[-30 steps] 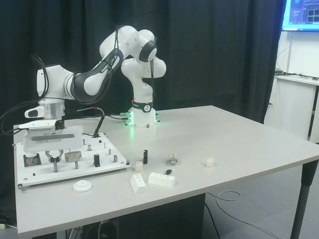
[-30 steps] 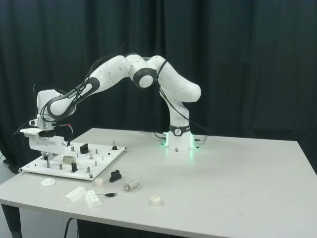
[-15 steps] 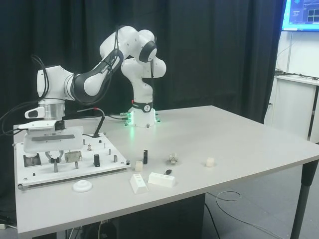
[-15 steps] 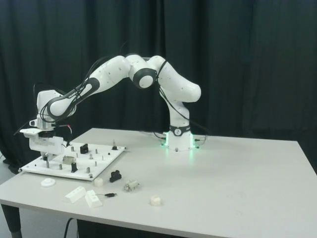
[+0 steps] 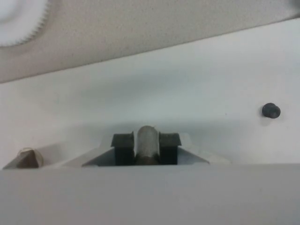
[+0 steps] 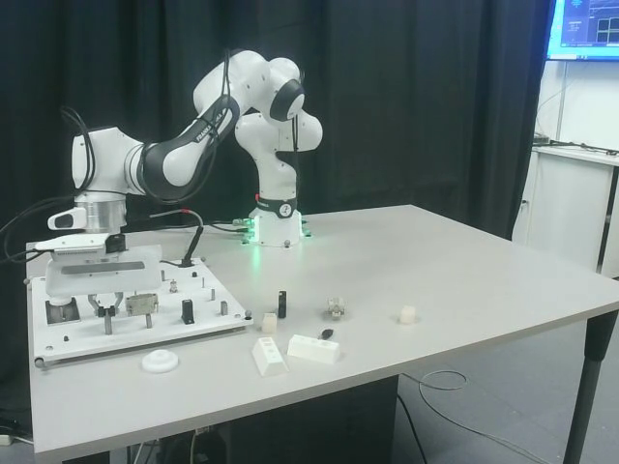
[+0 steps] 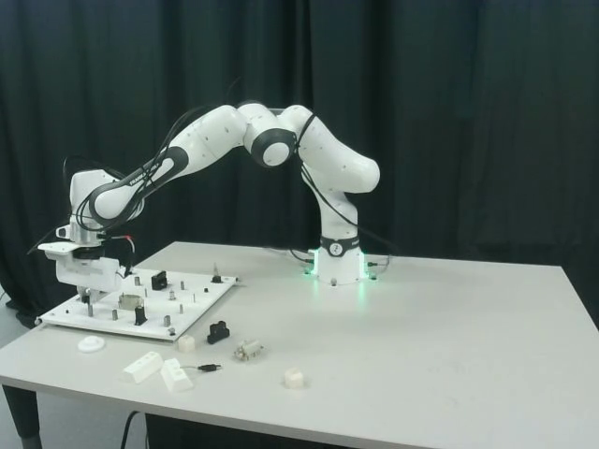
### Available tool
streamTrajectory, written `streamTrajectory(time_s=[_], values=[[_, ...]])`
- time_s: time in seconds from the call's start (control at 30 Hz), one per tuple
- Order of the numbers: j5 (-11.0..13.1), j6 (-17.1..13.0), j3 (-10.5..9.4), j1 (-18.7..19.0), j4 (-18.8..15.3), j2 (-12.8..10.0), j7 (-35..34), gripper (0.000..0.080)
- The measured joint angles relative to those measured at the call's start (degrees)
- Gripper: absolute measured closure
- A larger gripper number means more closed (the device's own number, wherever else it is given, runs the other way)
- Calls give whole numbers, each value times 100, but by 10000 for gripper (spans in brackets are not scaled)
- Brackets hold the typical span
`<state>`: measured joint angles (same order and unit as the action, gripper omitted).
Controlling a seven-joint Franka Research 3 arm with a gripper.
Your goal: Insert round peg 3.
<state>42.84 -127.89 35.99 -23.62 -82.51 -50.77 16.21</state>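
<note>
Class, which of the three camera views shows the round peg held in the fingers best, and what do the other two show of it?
The wrist view: the round peg fills the middle, clamped between both black fingers over the white board. In both room views the gripper hides it; only the hand above the board shows.

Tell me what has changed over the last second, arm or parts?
Nothing visibly changed. The gripper stays low over the white board, its fingers shut on the round peg, and the loose parts on the table lie as before.
</note>
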Motion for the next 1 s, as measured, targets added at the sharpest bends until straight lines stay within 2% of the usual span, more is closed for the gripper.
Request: streamTrajectory(time_s=[0.4,0.73,0.77,0.9,0.93,1.0], values=[[13,-54,-19,0,2,0,-175,696],[150,-209,-60,18,12,-2,-329,695],[156,-220,-61,21,16,-2,-341,163],[159,-253,-63,31,43,-2,-382,163],[159,-257,-63,33,51,-2,-392,42],[159,-260,-63,37,68,-2,-413,42]])
